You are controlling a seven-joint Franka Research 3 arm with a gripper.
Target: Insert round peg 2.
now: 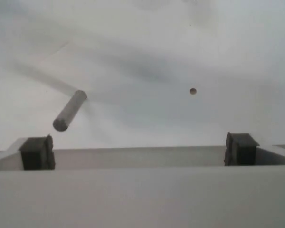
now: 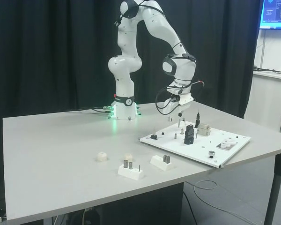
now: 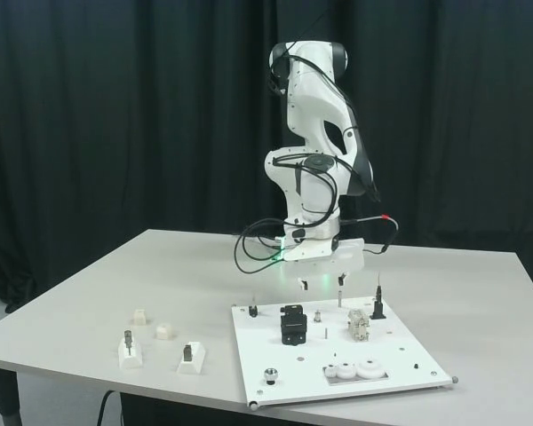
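Near edge of the table [image 2: 51,154], first room view, lower centre: two small white holder blocks [image 2: 131,170] with short pegs standing in them, and two small pale caps [image 2: 101,156] just left of them. Right of centre lies the white assembly board [image 2: 234,151], flat on the table, carrying a black fixture [image 2: 189,134], a grey-white block [image 2: 204,130], white gears [image 2: 227,144] and small upright pins. Nothing on the board touches the arm.

Second room view: the gripper [image 3: 324,280] hangs above the far edge of the board, centre frame, cables looping left of it. A thin peg [image 3: 340,293] stands upright just under the gripper's right side, long axis vertical; whether it is round peg 2 cannot be told.

Wrist view: a grey round peg [image 1: 70,110] shows left of centre, long axis slanting from lower left to upper right, lower end facing the camera, over white board surface. A small hole [image 1: 193,91] sits well apart, right of centre. The black fingers [image 1: 38,153] are spread wide at the frame's lower left and lower right, holding nothing, touching nothing.

Far back: white arm base [image 2: 123,105] with green light, black curtain [image 2: 47,51].
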